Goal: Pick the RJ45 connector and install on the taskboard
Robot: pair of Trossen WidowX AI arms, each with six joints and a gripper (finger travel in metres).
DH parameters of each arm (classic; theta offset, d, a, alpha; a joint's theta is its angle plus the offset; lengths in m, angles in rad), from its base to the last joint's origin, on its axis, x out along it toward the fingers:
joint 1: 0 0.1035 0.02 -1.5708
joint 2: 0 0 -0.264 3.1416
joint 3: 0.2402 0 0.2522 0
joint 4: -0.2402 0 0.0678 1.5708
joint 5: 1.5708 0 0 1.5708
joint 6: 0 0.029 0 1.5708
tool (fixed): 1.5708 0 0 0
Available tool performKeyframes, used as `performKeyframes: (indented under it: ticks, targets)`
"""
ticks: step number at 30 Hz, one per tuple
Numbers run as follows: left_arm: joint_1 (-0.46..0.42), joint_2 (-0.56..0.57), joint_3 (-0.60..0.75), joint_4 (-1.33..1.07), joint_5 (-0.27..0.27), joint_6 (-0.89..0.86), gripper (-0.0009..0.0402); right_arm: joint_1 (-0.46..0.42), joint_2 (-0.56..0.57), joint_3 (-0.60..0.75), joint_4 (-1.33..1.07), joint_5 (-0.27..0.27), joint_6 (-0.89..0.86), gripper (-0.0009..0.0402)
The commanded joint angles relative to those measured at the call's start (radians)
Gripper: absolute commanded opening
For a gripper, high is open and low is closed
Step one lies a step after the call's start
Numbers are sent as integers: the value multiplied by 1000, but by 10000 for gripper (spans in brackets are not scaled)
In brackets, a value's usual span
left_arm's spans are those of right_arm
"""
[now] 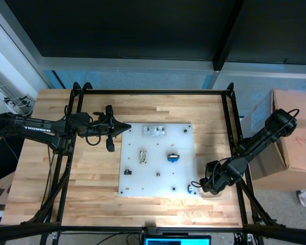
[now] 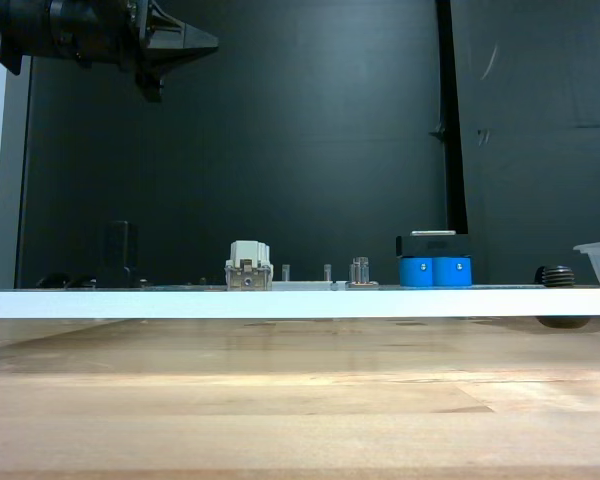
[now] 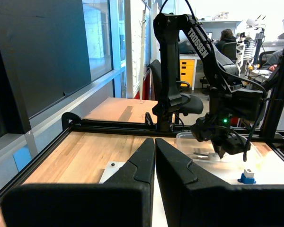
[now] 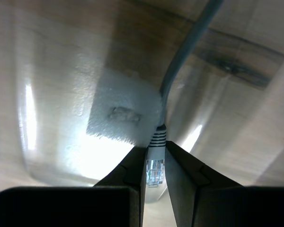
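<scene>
The RJ45 connector [image 4: 155,171], clear plastic with a grey boot and grey cable [image 4: 180,61], sits between the fingertips of my right gripper [image 4: 155,150]. That gripper is shut on it, low inside a clear plastic bin [image 1: 218,195] just off the board's near right corner. Whether the plug is off the bin floor I cannot tell. The white taskboard [image 1: 143,178] lies mid-table, with a small blue socket block [image 1: 190,190] at its near right corner. My left gripper [image 1: 126,127] hovers shut and holding nothing over the board's far left edge, high in the low view [image 2: 205,42].
On the board stand a larger blue block [image 1: 173,157], a beige rectangular connector [image 1: 142,156] and a metal fitting [image 1: 155,131]. A black frame [image 1: 153,92] rings the table. A cardboard box [image 1: 290,138] stands off the right edge. The right arm [image 3: 217,94] rises behind the bin [image 3: 189,142].
</scene>
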Motion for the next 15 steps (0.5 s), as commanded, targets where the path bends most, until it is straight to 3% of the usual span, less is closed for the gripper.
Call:
performKeyframes:
  ticks: [1,6,10,15]
  targets:
    - [0,0,0,0,0,0,0,0,-19,30,-48,1,-4,10]
    - [0,0,0,0,0,0,0,-1,-66,84,-161,11,-38,8]
    - [0,0,0,0,0,0,0,-4,-124,125,-257,55,-109,9]
    - [0,0,0,0,0,0,0,-53,-189,175,-385,90,-288,9]
